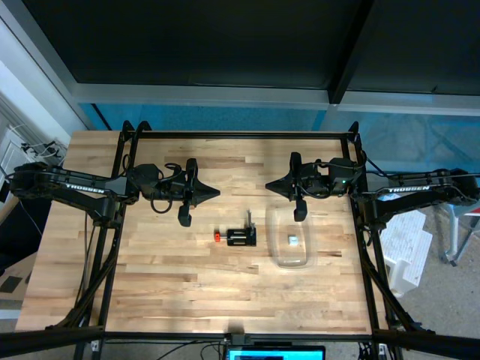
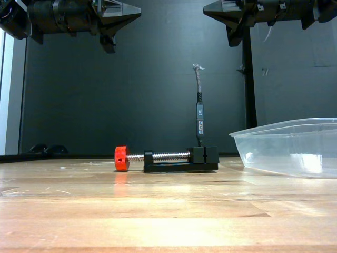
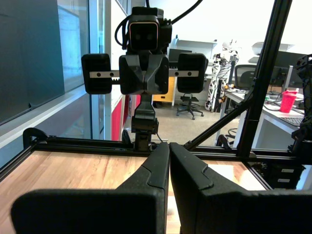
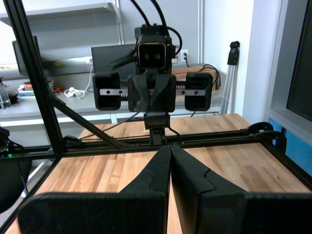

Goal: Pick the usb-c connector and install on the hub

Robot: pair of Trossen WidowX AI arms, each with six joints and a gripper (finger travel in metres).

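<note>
The left gripper [image 3: 169, 146] has its jaws pressed together on nothing. The right gripper [image 4: 170, 146] matches it, jaws flat against each other and empty. The two tips face one another across a gap, high above the pale wooden table [image 1: 150, 292].

Below that gap and toward the near edge sits a small black screw clamp [image 1: 241, 238] with a red knob [image 2: 121, 158]. A thin black adapter [image 2: 200, 118] on a braided silver cable stands upright from the clamp. It is probably the hub, though I cannot be sure.

Below the right gripper's jaws, also nearer, is a clear plastic tub [image 1: 281, 256]. A small pale piece [image 1: 292, 240] lies free on its floor, and I take it for the usb-c connector.

By that reading no part of the task is done: the pick, the carry and the insertion are all left.

Both arms reach inward from the table's sides, forearms about level, and the grippers are held well above everything on the table.
</note>
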